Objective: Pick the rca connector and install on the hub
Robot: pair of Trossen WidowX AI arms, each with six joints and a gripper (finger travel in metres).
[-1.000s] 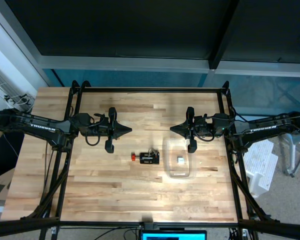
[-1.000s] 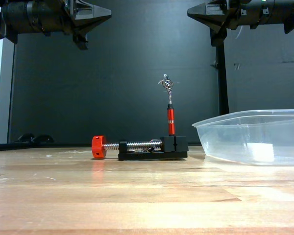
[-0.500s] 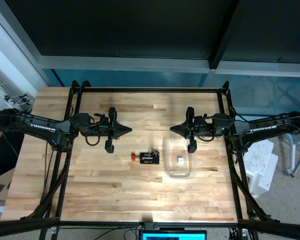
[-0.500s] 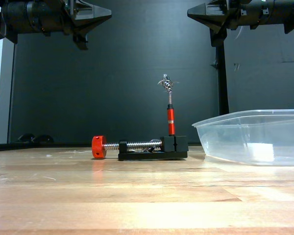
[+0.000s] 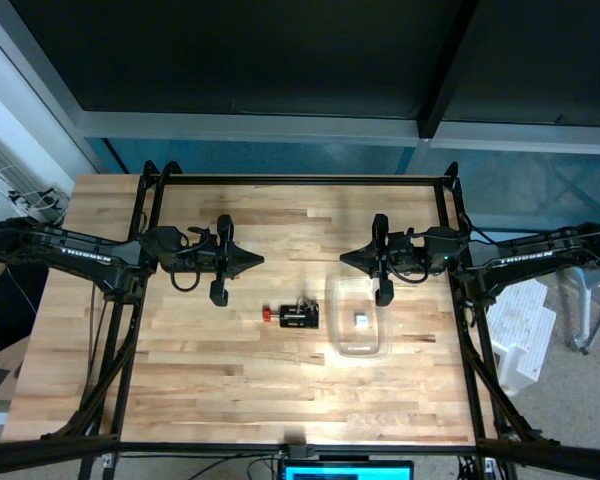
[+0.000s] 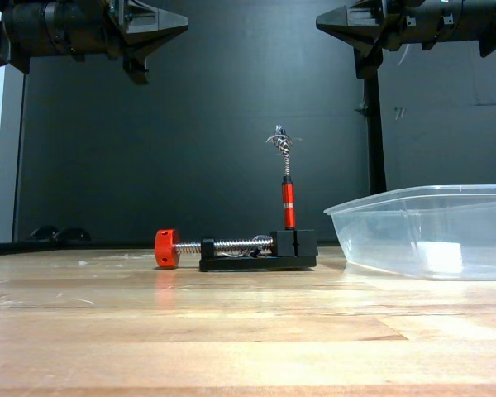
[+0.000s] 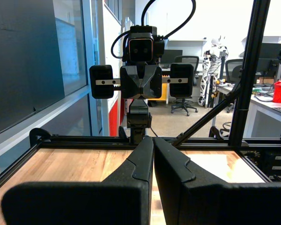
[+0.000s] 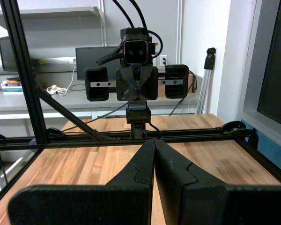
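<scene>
Connector [image 6: 288, 203] stands on the vise [image 6: 293, 246], well below the clenched left claw [image 6: 184, 27] and clenched right claw [image 6: 318, 25]

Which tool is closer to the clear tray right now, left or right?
Right. The right tool hangs high near the far edge of the clear tray. The left tool hangs equally high beyond the vise, farther from the tray.

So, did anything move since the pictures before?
No, nothing visibly moved. The left gripper and right gripper hang shut, high over the table, tips facing each other. The connector stands on the vise with nothing holding it. The white block sits in the tray.
</scene>
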